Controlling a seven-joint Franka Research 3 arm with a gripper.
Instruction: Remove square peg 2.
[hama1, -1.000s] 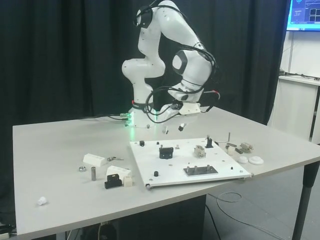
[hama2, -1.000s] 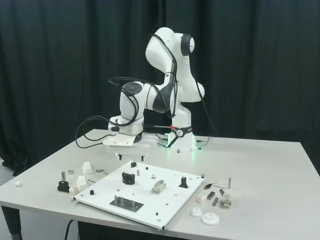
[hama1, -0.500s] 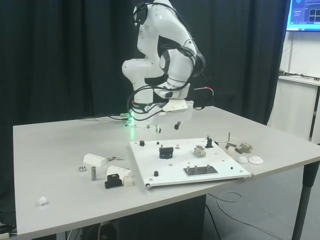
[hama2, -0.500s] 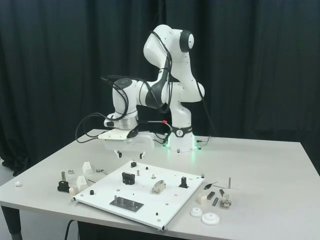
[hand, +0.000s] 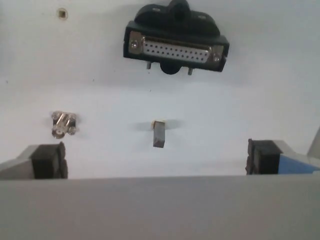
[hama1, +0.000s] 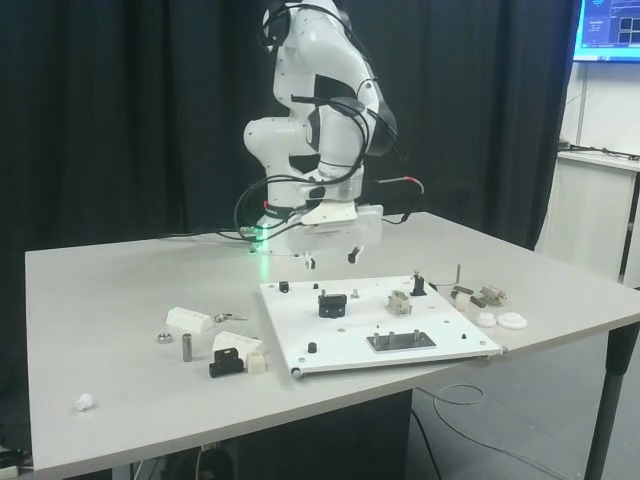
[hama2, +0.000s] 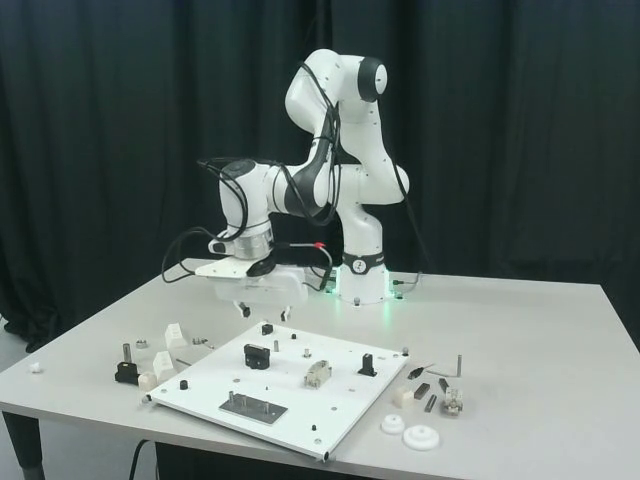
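A small grey square peg stands upright in the white board, between my fingertips as the wrist view shows it. Just beyond it on the board sits a black multi-pin connector. A small metal round connector stands to one side of the peg. My gripper hangs open above the board's back part, pointing down, with nothing between its black fingertips. It is clear of the peg.
On the board are a grey plate with pins, a black bracket and a black knob. Loose white blocks and a black part lie left of it. White gears and small parts lie right.
The arm has swung along the back of the board, to the left in the first room view. The gripper has come lower and stays open.
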